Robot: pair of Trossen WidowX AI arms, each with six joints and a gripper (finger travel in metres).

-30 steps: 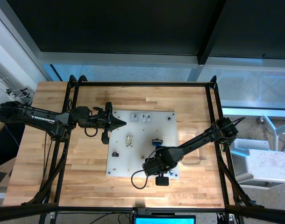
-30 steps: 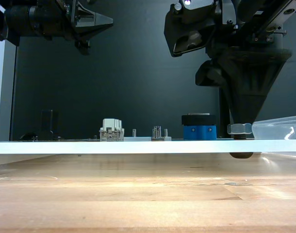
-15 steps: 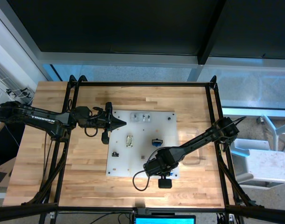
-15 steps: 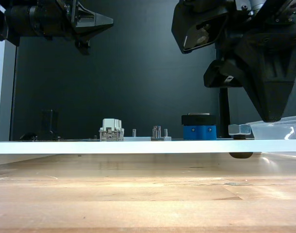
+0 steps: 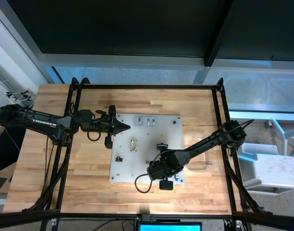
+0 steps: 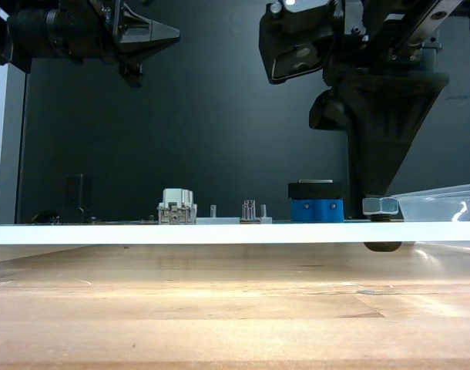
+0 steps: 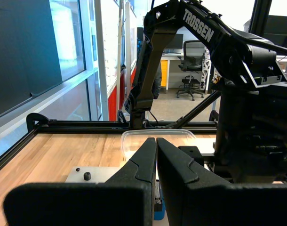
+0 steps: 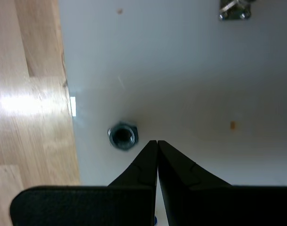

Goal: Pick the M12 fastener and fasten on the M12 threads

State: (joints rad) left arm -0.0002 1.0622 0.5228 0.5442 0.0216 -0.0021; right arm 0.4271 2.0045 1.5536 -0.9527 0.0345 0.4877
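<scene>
The small silver M12 nut point(image 6: 380, 206) sits on its short black stud point(image 6: 381, 218) near the white board's point(image 6: 142, 232) near right edge. In the right wrist view the nut point(image 8: 123, 136) shows a dark centre and lies just beside the fingertips. My right gripper point(image 6: 371, 193) point(image 8: 157, 141) points straight down over it, shut with nothing between its fingers. In the high view the right gripper point(image 5: 162, 169) hides nut and stud. My left gripper point(image 5: 125, 127) point(image 7: 156, 140) hangs high over the board's far left edge, shut and empty.
A blue-topped part point(image 6: 316, 208) stands just left of the stud. A clear container point(image 6: 443, 202) point(image 5: 197, 160) lies on the table right of the board. A grey connector point(image 6: 177, 209) and a silver post point(image 6: 249, 210) stand mid-board.
Half a second ago my right gripper had swung up and to the right of the nut. It is now back directly over it. The nut has stayed on its stud. The left arm is still.
</scene>
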